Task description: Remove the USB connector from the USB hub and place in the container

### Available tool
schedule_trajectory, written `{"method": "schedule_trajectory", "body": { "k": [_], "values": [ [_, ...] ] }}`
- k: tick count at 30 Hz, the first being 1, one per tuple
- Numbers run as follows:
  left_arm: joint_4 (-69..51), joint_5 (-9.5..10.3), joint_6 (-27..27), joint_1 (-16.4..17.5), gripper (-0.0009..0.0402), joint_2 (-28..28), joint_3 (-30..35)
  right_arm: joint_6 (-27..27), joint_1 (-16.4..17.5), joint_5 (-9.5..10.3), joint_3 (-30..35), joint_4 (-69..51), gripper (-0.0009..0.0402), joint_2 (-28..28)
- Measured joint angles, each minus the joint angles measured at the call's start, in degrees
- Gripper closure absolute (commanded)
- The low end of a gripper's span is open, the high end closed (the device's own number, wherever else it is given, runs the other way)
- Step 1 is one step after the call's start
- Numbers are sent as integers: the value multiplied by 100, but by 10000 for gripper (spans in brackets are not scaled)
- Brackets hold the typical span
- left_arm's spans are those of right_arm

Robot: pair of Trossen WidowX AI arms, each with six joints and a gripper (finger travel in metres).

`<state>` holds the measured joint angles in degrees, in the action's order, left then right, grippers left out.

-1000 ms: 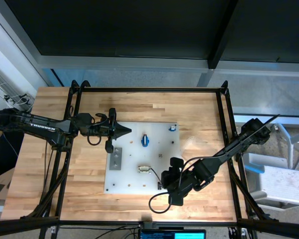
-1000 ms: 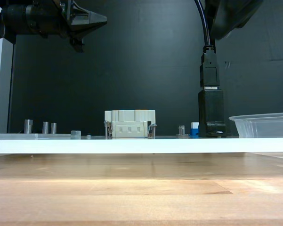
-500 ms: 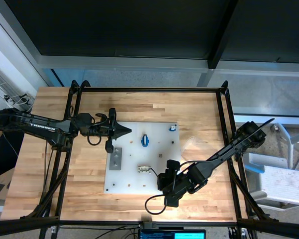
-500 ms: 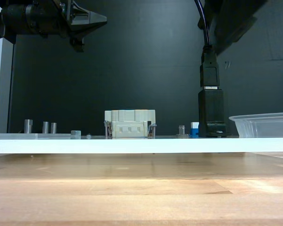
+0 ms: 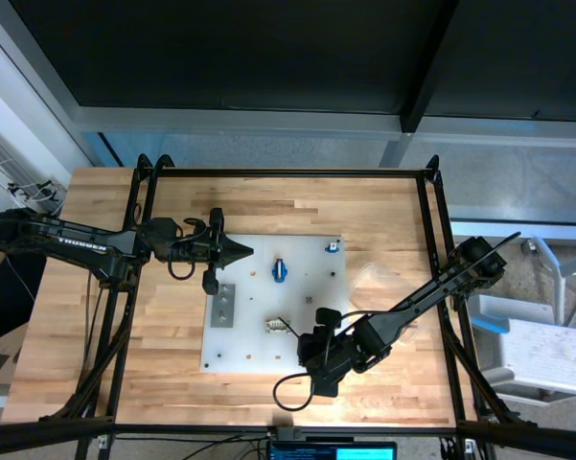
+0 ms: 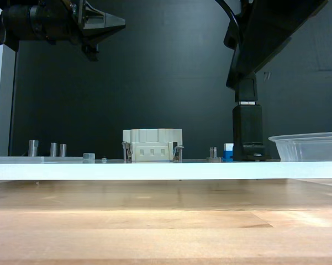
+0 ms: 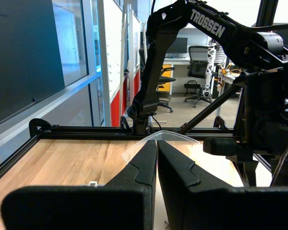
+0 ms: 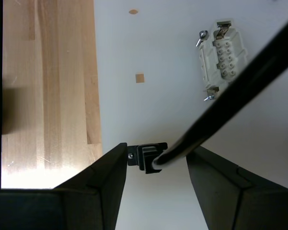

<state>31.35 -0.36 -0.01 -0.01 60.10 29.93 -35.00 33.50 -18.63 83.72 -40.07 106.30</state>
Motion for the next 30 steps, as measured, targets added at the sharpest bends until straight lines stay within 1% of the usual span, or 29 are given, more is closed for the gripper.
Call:
{"method": "schedule_trajectory", "body": {
  "k": [5,13,21,24,30],
  "values": [
    [0,0,0,0,392,0,2,28,-15,24,-48,0,275,0],
    [0,0,0,0,392,0,2,81,-26,72,-70,2,315,2],
    [0,0,0,0,392,0,0,131,-28,105,-70,26,395,2],
    [0,0,2,0,392,0,0,146,-28,103,-70,26,388,2],
    [0,0,0,0,392,0,2,175,-31,90,-70,26,392,2]
  ]
}}
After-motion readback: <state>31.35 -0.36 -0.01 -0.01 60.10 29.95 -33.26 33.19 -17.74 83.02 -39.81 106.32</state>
